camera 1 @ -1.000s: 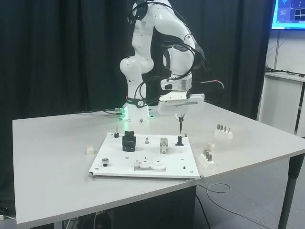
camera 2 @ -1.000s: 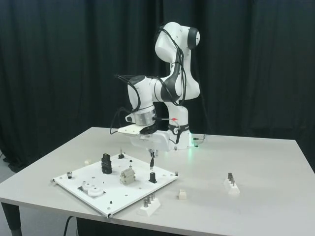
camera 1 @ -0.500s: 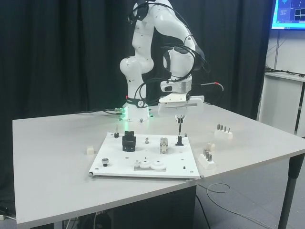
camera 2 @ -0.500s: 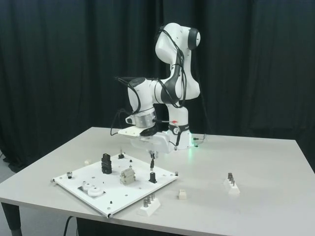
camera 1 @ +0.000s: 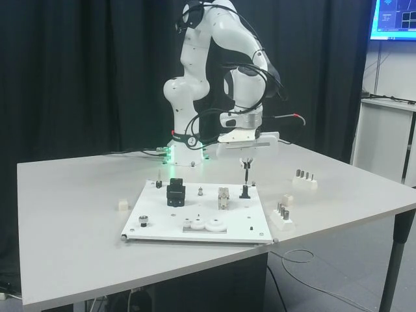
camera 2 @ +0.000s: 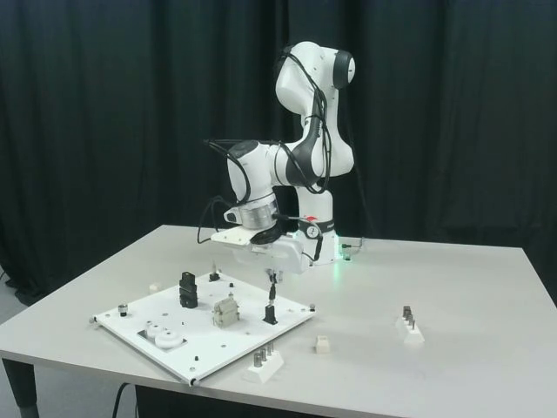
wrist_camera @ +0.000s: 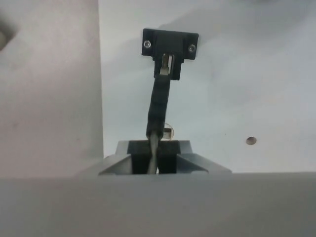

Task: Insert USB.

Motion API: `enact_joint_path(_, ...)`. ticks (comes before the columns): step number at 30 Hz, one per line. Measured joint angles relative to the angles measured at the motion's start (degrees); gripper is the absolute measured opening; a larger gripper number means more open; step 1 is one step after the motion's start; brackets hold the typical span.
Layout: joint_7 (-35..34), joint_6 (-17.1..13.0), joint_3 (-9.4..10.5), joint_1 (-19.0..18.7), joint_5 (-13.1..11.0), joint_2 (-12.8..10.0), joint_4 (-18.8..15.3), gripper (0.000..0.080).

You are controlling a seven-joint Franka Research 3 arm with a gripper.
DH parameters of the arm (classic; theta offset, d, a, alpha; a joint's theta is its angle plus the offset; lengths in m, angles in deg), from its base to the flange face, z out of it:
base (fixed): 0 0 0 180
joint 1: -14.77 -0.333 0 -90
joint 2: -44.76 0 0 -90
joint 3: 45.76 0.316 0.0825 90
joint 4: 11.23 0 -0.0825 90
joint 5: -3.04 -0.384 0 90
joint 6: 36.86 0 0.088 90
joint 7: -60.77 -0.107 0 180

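Gripping black USB plug (wrist_camera: 158,101) between narrow-set fingers, gripper (camera 1: 246,162) hangs above white board (camera 1: 162,218). Plug points down, tip right at black socket block (wrist_camera: 170,45) mounted on board; seated or not, cannot tell. Board lies on grey table (camera 1: 65,195).

USB plug (wrist_camera: 157,106) tip hidden in socket (wrist_camera: 170,45)

No text, label or number is readable on anything here.
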Motion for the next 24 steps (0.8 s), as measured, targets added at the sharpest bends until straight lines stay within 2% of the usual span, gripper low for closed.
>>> enact_joint_path(24, 0.0, -0.4, 0.0, 0.0, 0.0, -0.6, 0.3, 0.0025)
